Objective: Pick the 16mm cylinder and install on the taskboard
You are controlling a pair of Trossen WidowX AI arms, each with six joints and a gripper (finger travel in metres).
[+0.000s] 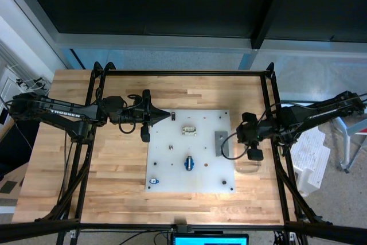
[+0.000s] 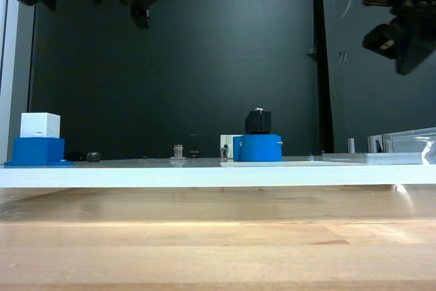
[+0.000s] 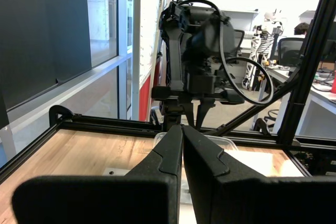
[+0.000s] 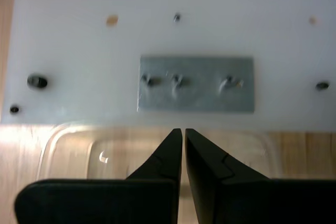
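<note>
The taskboard [image 1: 172, 164] is a white square plate in the middle of the table, with a grey metal block [image 4: 196, 84] near its right edge. Three small marks show on that block. I cannot pick out the 16mm cylinder in any view. My right gripper [image 4: 183, 130] is shut and hangs over the clear plastic tray [image 4: 68, 145] just off the board's right edge, with nothing visible between its fingers. In the high view the right gripper [image 1: 255, 155] is right of the block. My left gripper [image 1: 170, 115] is shut and held high over the board's top left corner.
On the board are a blue round fitting [image 1: 188, 163], a beige connector [image 1: 189, 131] and a blue and white piece [image 1: 153, 182] at the near left corner. A black frame [image 1: 269, 113] runs around the table. Papers [image 1: 309, 159] lie off its right side.
</note>
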